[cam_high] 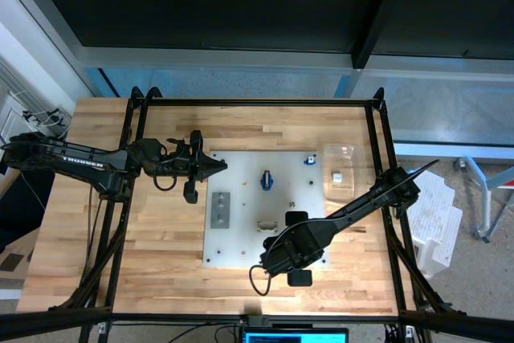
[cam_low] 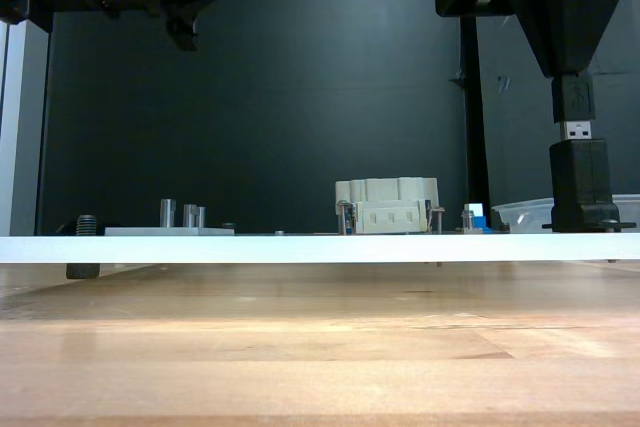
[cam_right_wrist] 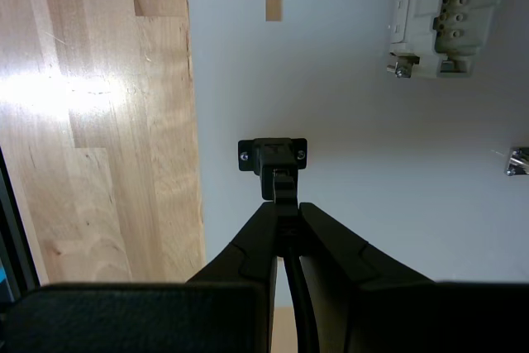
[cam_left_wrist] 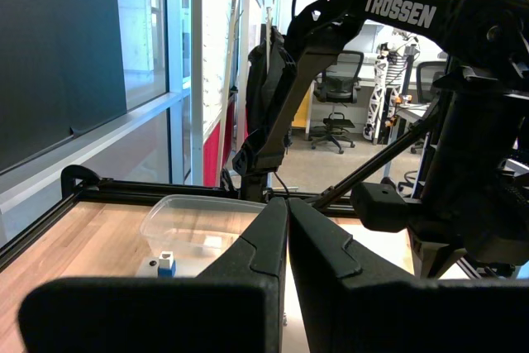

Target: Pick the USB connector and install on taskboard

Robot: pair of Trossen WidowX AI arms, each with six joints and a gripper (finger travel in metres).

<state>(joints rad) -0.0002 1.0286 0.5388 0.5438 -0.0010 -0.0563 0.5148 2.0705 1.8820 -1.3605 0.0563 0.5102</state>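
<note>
The right end effector [cam_right_wrist: 283, 211] grips the USB connector [cam_low: 573, 109] upright, metal tip pointing down right at the mouth of the small black socket [cam_low: 580, 187] on the near right part of the taskboard [cam_high: 241, 234]. The left end effector [cam_high: 218, 166], fingers pressed together on nothing, hangs raised over the taskboard's far left edge, above the wooden surface [cam_high: 144, 238].

The left arm reaches level, its left tool [cam_high: 218, 166] high above the left edge of the flat white square taskboard [cam_high: 241, 230], fingers pressed together on nothing. The right arm slants over the taskboard's near right part, its right tool [cam_right_wrist: 283, 208] pointing straight down, clamped on the small black USB connector [cam_low: 573, 99].
</note>
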